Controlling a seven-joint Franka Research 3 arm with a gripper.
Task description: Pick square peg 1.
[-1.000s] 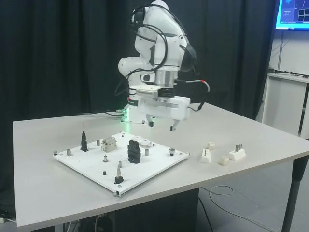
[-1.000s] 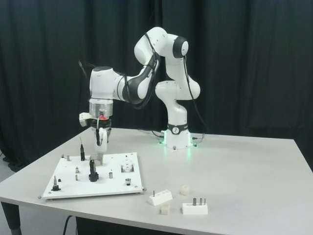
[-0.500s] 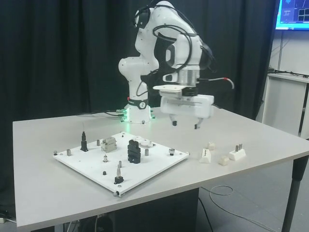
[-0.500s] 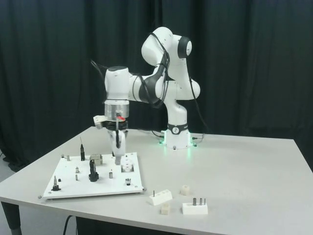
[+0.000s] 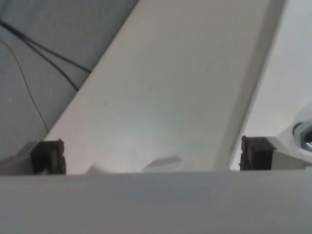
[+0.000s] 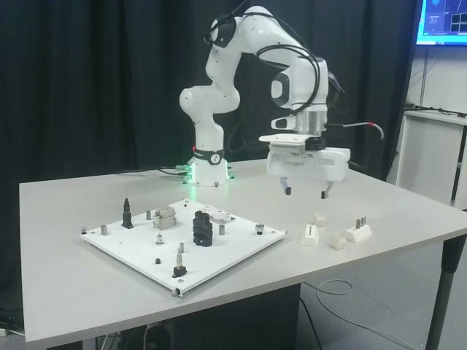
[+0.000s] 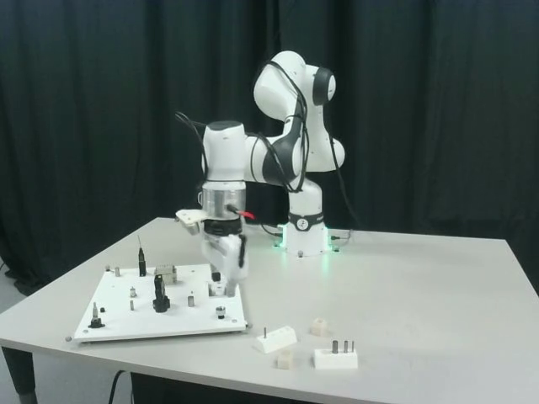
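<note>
Square peg 1: judged to be one of the small white pieces (image 6: 338, 242) grouped on the desk (image 6: 73, 211) near its front edge, beyond the board's corner. Which piece bears that name cannot be told.
Neighbours in the group: a white block with one upright pin (image 6: 311, 235), a white block with two pins (image 6: 358, 232) and a small cube (image 6: 319, 219). All sit close together but apart.
Jaws: wide apart and empty, pointing down, hanging above the desk between the board and the group and well clear of both.
Step in hand: approach. Centre the jaws over the chosen piece, square them to its flat faces, then descend straight so both pads meet it together.
Obstacles: the upright pins on the neighbouring blocks could catch a finger, and the close spacing leaves little room for open jaws.
Other things: a white board (image 6: 241, 244) carrying a black fixture (image 6: 201, 229) and small posts, and the arm's base with a green light (image 6: 191, 173).
</note>
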